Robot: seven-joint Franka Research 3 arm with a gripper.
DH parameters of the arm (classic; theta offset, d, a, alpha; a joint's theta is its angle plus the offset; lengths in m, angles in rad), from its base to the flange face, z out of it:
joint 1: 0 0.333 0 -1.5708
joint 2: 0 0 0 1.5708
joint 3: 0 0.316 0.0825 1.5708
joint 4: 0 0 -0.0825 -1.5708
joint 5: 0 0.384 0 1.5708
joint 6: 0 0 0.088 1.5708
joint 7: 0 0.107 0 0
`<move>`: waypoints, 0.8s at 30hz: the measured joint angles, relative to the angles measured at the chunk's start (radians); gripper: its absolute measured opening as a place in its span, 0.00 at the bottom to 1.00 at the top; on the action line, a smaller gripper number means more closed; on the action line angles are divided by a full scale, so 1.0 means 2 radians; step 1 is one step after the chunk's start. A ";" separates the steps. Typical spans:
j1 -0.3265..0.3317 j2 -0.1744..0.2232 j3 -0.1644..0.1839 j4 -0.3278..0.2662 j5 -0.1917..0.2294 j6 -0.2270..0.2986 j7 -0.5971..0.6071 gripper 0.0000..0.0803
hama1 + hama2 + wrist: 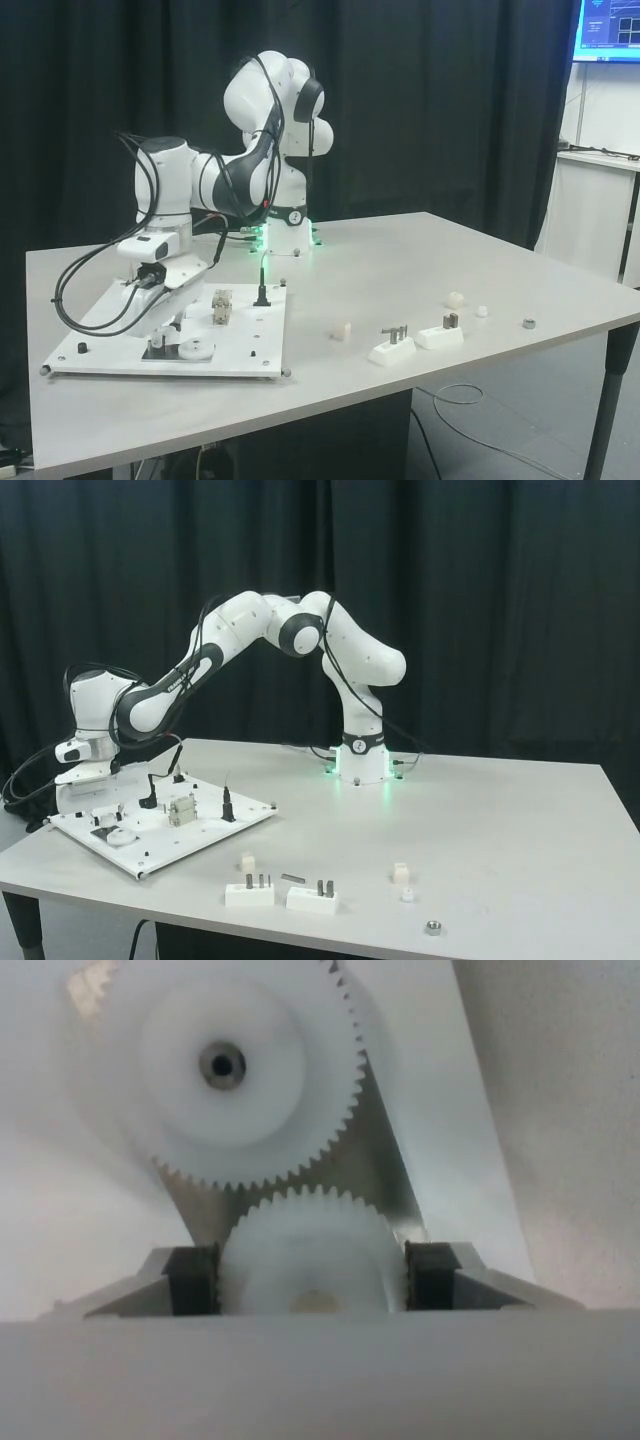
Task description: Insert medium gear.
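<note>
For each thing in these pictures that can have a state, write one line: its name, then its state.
tool: shut on the medium gear, low over the white board.
medium gear: held between the black pads, teeth next to the large gear's.
large gear: seated flat on its shaft.
white board: flat on the grey table.
small loose parts: resting on the table, untouched.

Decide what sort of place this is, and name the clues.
Probably a robotics lab or test room: a white arm bolted to a grey table, a board of gears and pegs for practice, and black curtains all around.
</note>
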 joint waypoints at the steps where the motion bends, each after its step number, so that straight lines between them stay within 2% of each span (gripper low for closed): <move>1: 0.000 0.001 0.000 0.001 0.000 0.000 0.000 0.49; 24: 0.000 0.007 0.000 0.007 0.004 0.000 0.002 0.49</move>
